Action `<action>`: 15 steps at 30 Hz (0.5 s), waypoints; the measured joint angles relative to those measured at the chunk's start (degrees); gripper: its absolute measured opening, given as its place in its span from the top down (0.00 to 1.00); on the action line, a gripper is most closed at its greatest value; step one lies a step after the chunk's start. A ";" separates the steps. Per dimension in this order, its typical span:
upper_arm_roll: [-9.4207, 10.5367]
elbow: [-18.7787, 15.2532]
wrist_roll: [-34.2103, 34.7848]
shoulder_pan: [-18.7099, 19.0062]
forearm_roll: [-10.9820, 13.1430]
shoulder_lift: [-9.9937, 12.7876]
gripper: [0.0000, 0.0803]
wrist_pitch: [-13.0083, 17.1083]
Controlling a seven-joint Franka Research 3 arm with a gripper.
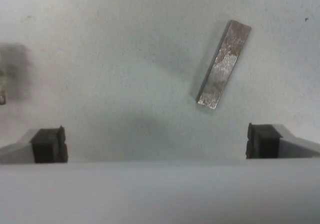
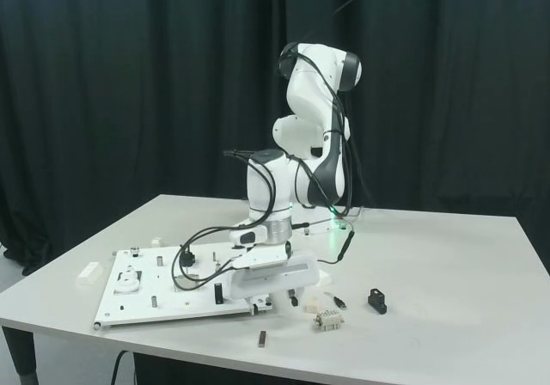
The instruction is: Remove round peg 3.
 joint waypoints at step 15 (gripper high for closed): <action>-0.03 0.07 1.11 0.03 -0.04 -0.33 0.00 0.00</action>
